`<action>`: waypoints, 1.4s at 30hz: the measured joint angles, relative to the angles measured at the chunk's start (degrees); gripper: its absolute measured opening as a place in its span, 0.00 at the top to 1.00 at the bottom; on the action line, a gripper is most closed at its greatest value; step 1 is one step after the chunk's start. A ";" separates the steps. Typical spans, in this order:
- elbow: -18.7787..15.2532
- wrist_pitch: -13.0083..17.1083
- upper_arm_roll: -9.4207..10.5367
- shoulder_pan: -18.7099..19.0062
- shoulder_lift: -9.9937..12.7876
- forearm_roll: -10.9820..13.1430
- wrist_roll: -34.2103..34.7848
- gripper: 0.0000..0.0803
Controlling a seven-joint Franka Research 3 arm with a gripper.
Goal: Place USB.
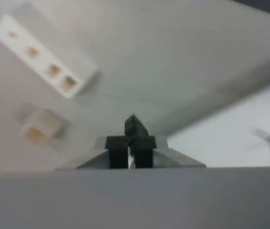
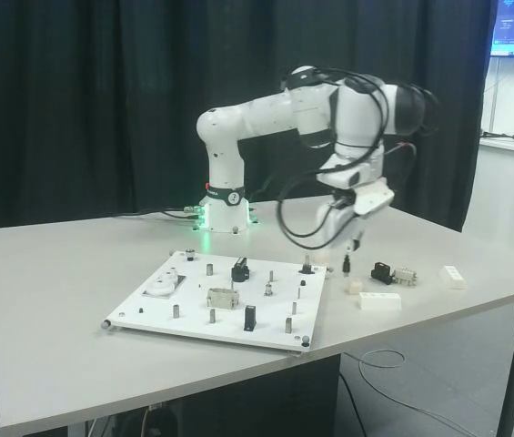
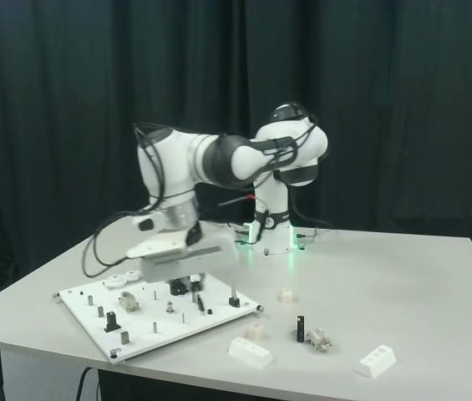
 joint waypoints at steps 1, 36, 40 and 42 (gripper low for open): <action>-0.15 -0.21 0.01 0.74 -0.02 0.00 0.56 0.97; -13.90 3.53 0.96 31.69 -1.28 -0.22 17.36 0.97; -16.95 5.41 1.27 35.19 -1.28 -0.43 18.36 0.97; -18.51 6.55 1.49 36.87 -1.28 -0.48 18.83 0.97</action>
